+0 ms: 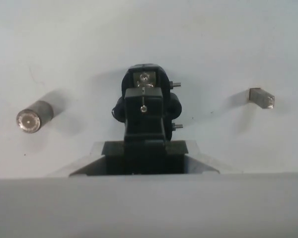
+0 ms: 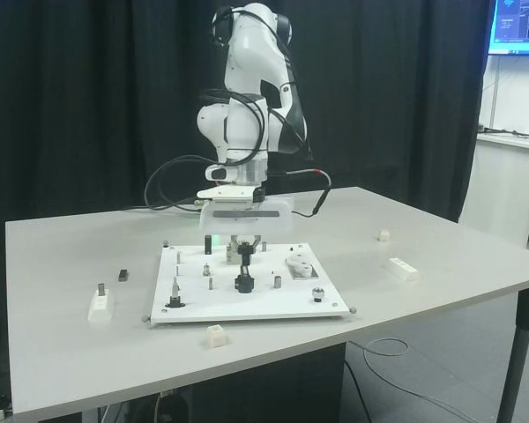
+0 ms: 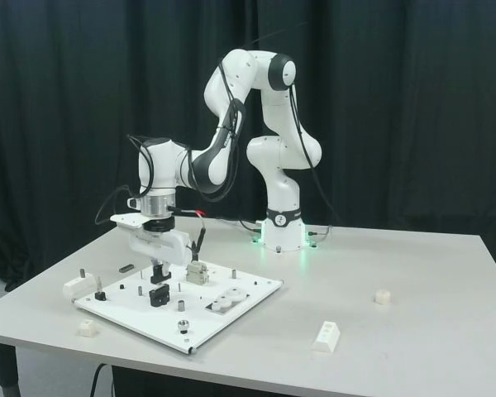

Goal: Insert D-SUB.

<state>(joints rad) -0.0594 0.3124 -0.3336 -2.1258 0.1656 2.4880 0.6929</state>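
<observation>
Grey worktop (image 2: 441, 256) has lots of free room; white board (image 2: 247, 304) sits w/ its front corner near the edge. Arm hangs vertical over board centre, prob. to push straight down. Pincer (image 2: 244, 248) clenched on black D-SUB plug (image 1: 144, 106), held just above a black fixture (image 2: 242, 284). Pegs nearby, approx. clear.

Board (image 2: 247, 304) on table (image 2: 62, 256), D-SUB (image 2: 242, 284) upright on board — end effector (image 2: 244, 248) apparently just above

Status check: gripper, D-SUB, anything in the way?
Gripper above white board. Black D-SUB standing directly below. Nothing blocking it.
</observation>
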